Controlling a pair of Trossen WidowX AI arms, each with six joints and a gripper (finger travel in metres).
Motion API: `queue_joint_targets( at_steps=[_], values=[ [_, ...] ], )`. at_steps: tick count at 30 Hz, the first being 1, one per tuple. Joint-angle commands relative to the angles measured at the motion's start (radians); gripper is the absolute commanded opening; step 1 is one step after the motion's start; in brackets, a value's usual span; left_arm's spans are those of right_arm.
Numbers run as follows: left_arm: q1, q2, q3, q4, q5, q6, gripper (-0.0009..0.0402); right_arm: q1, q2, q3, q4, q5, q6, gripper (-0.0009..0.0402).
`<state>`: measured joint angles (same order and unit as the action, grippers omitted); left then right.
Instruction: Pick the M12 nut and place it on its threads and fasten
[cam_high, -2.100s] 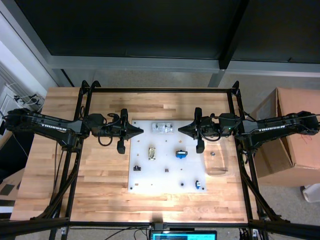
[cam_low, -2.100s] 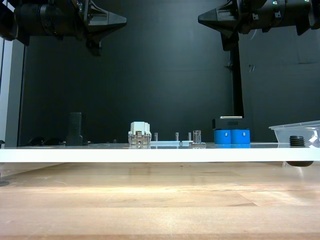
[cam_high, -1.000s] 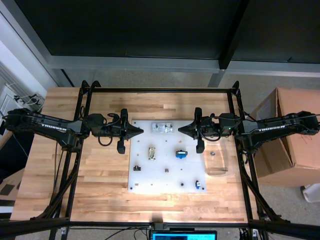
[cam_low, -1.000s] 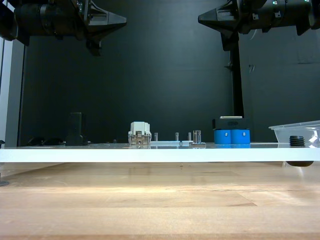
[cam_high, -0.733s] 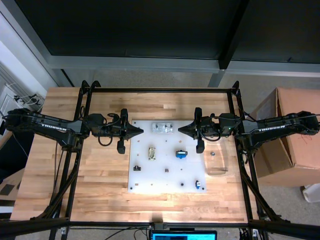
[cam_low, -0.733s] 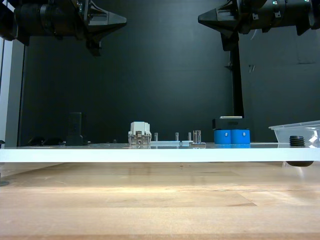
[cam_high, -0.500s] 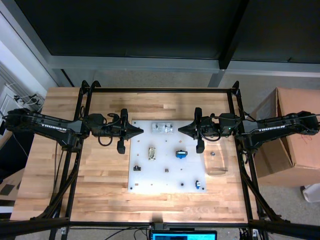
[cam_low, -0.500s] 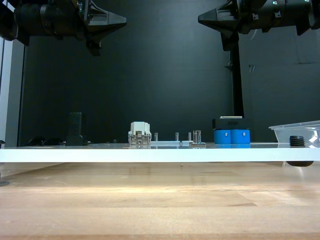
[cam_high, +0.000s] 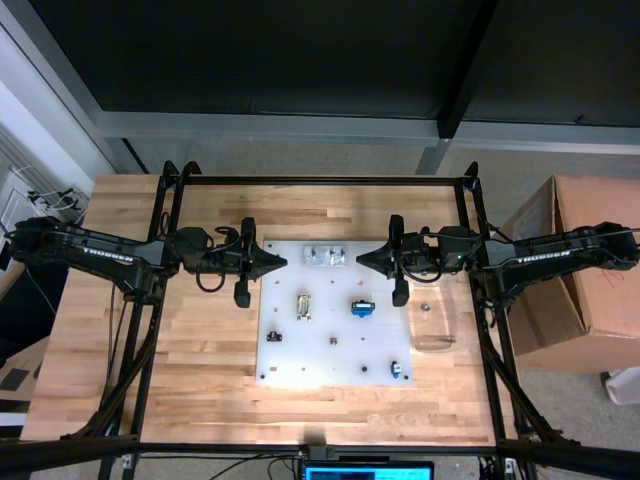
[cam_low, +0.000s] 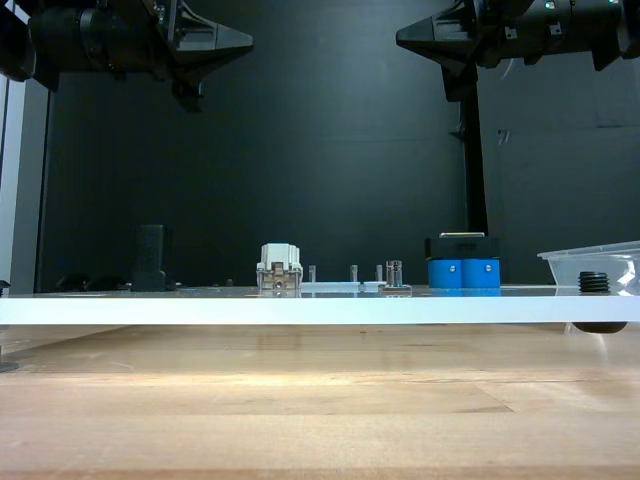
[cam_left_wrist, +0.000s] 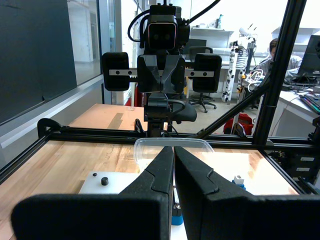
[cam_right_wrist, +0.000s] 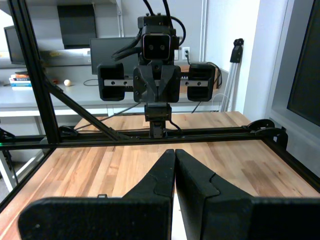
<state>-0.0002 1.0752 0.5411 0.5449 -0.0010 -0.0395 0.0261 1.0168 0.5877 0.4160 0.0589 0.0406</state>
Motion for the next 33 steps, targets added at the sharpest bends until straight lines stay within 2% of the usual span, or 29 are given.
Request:
queue_joint_targets(
  at_steps=[1, 4, 10, 17, 20, 27, 33],
  values=[
    [0.0, 0.0, 0.0, 0.0, 0.0, 0.0, 0.0, 0.0, -0.004, 0.029, -0.068, -0.008, -0.092, 0.0],
    [0.0, 0.0, 0.0, 0.0, 0.0, 0.0, 0.0, 0.004, -0.014, 0.113, -0.316, -0.008, -0.207, 0.0],
    [0.0, 0.0, 0.0, 0.0, 0.0, 0.0, 0.0, 0.005, 0.008, 0.299, -0.838, -0.036, -0.286, 0.0],
    [0.0, 0.0, 0.0, 0.0, 0.0, 0.0, 0.0, 0.007, 0.066, 0.459, -1.388, -0.035, -0.393, 0.0],
    [0.0, 0.0, 0.0, 0.0, 0.0, 0.0, 0.0, 0.008, 0.085, 0.488, -1.533, -0.037, -0.523, 0.0007],
    [0.0, 0.0, 0.0, 0.0, 0.0, 0.0, 0.0, 0.01, 0.125, 0.495, -1.754, -0.058, -0.937, 0.005],
    [0.0, 0.0, 0.0, 0.0, 0.0, 0.0, 0.0, 0.018, 0.165, 0.485, -1.806, -0.059, -0.999, 0.0077]
  ],
)
